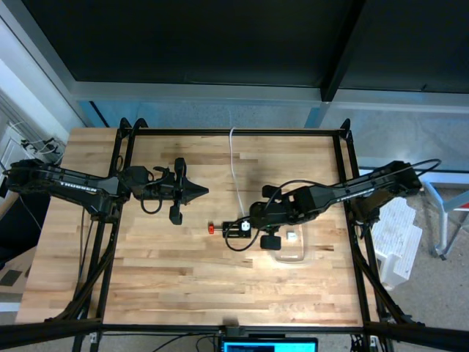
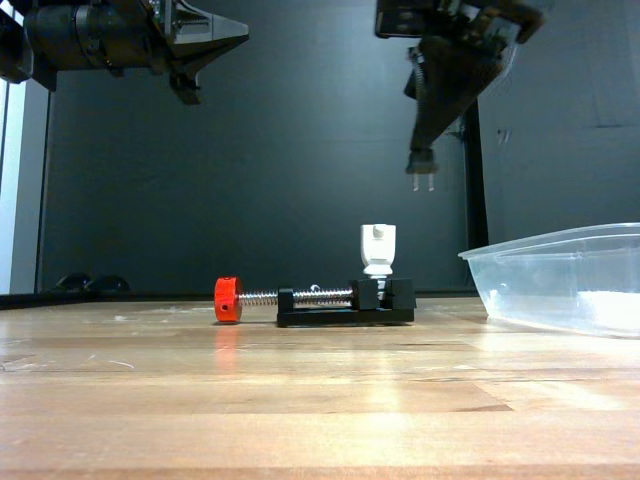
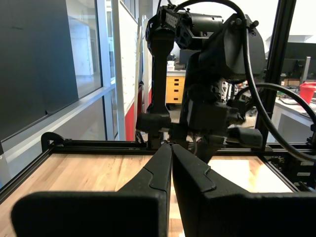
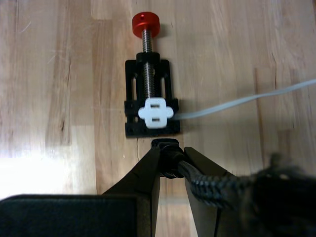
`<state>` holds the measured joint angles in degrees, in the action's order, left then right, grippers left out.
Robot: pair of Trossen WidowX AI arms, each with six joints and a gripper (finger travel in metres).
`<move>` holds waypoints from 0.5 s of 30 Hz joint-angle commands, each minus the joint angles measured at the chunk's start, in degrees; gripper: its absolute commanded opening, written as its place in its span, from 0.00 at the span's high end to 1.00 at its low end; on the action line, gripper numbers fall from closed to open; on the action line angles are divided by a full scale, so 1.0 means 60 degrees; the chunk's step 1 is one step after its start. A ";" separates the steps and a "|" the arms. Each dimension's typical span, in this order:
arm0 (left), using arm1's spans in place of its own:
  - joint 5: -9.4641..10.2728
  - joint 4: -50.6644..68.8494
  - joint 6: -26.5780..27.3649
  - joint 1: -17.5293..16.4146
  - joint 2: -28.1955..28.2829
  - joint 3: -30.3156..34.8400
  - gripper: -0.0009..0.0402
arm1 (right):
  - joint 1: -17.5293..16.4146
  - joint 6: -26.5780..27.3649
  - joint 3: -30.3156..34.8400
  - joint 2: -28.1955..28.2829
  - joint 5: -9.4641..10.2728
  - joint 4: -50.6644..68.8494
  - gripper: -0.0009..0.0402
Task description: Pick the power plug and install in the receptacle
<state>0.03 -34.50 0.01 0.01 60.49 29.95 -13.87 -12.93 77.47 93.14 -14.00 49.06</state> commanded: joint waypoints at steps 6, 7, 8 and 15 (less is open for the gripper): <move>0.0000 -0.0004 0.0000 0.0000 0.0000 0.0000 0.98 | 0.0117 0.0164 0.0448 0.0681 0.0000 -0.0233 0.98; 0.0000 -0.0004 0.0000 0.0000 0.0000 0.0000 0.98 | 0.0127 0.0251 0.0506 0.0725 0.0000 -0.0259 0.98; 0.0000 -0.0004 0.0000 -0.0004 0.0000 0.0000 0.98 | 0.0131 0.0266 0.0572 0.0809 -0.0004 -0.0273 0.98; 0.0000 -0.0004 0.0000 0.0000 0.0000 0.0000 0.98 | 0.0168 0.0503 0.0747 0.1155 0.0004 -0.0532 0.98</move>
<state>0.03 -34.50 0.01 0.01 60.49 29.95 -12.86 -10.04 81.80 99.70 -13.98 46.17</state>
